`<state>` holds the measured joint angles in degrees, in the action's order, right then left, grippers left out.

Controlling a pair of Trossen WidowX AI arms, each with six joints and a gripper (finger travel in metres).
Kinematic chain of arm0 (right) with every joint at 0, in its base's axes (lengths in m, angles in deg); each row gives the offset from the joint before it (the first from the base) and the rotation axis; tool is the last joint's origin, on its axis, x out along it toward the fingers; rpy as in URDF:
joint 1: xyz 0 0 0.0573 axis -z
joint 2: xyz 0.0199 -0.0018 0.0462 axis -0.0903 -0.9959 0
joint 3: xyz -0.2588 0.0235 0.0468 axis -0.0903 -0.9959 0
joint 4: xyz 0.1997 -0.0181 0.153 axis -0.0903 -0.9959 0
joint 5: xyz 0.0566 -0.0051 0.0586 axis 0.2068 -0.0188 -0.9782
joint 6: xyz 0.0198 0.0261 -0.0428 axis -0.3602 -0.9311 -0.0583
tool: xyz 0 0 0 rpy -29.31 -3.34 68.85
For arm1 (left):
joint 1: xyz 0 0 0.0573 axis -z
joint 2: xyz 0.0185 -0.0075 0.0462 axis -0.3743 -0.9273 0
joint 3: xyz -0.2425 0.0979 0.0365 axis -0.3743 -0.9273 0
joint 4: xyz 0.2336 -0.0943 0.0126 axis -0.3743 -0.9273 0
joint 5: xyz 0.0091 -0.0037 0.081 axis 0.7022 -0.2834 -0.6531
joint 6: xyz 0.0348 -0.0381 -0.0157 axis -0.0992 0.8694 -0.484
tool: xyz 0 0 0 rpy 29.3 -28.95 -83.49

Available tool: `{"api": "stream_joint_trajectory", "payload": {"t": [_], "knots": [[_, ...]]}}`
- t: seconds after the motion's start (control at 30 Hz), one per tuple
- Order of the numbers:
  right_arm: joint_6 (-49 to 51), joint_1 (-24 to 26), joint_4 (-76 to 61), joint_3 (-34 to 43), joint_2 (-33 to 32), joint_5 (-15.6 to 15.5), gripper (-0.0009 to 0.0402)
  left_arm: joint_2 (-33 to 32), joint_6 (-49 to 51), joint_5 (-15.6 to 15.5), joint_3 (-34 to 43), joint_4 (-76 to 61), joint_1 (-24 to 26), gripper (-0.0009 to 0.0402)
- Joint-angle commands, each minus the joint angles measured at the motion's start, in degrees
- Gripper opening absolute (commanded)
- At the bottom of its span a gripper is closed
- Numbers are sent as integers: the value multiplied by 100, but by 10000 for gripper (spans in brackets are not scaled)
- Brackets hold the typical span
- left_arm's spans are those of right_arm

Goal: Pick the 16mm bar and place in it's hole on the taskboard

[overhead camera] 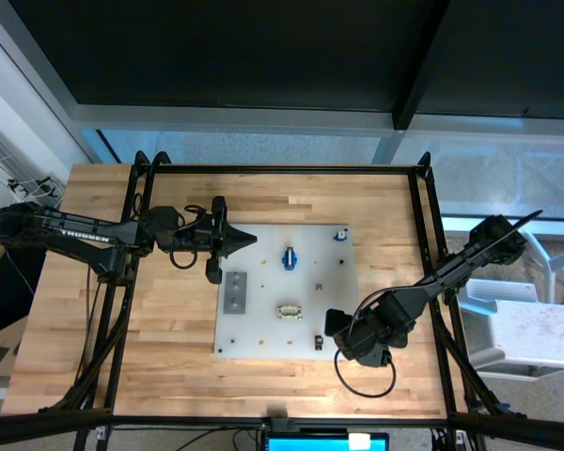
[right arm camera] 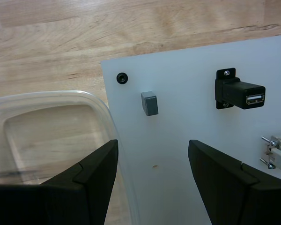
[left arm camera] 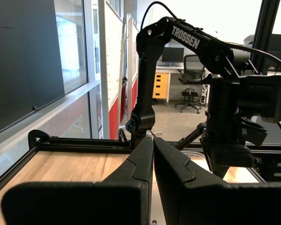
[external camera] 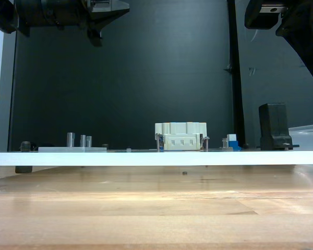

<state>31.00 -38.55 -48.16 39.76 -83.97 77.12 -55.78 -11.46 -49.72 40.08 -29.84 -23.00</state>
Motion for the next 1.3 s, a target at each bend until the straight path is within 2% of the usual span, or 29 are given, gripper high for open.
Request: {"api": "stream_joint_trajectory", "payload": {"t": [0.03,1.3], "knots": [[-57,-2,4,-2,0,0,208,-2,-2,2,2,2,-2,0],[-57,0,22,-2,0,0,208,-2,0,0,2,2,-2,0]]}}
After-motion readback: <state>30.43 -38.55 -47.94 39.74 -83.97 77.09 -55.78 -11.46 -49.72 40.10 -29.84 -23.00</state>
